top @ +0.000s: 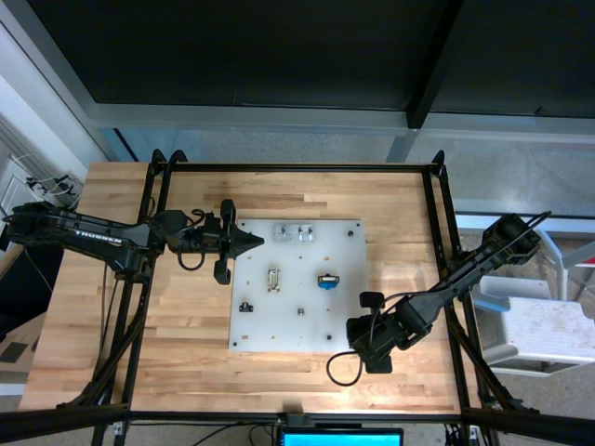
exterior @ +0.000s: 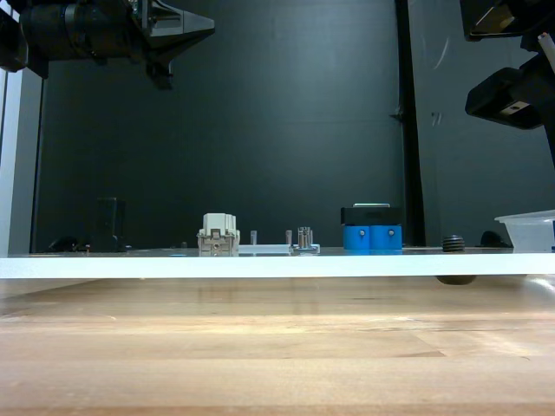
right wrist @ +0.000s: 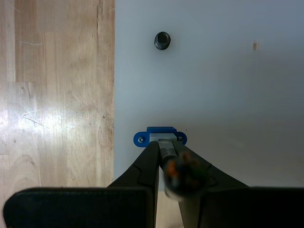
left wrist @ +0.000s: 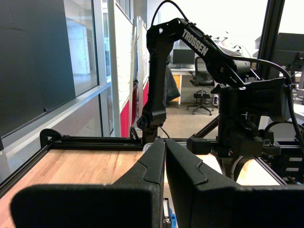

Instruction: Remove the rj45 connector and place it in the container

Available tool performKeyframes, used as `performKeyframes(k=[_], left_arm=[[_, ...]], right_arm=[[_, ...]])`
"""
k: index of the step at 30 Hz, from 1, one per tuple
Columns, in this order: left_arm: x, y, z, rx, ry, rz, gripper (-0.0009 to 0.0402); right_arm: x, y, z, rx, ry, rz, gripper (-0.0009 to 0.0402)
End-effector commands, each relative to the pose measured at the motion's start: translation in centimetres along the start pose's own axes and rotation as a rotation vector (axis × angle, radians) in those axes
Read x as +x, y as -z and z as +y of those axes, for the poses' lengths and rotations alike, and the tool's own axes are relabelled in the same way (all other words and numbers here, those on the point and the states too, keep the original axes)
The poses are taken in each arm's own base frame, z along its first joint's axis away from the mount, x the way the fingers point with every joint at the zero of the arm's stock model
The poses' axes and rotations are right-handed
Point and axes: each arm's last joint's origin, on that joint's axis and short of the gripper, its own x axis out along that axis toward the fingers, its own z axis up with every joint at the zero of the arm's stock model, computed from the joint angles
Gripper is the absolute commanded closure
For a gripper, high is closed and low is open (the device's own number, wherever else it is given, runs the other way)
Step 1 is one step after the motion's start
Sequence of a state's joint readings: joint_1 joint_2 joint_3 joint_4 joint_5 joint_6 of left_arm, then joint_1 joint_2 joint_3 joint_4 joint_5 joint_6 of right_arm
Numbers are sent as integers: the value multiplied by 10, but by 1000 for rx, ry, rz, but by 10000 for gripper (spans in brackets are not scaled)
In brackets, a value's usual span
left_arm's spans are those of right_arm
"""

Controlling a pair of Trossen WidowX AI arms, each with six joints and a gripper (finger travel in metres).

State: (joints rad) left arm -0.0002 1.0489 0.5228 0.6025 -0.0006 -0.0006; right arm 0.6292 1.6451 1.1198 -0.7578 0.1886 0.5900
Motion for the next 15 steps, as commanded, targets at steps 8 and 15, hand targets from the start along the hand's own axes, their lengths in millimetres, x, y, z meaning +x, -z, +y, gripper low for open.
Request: performKeyframes(k=[8,15], left_arm=[[0,0,0,0,0,0,392],[0,0,0,0,0,0,392]], right_arm=[[-4,-3,3,-1,-16,-10,393],[-15,-5,2,-11,-5,8,393]])
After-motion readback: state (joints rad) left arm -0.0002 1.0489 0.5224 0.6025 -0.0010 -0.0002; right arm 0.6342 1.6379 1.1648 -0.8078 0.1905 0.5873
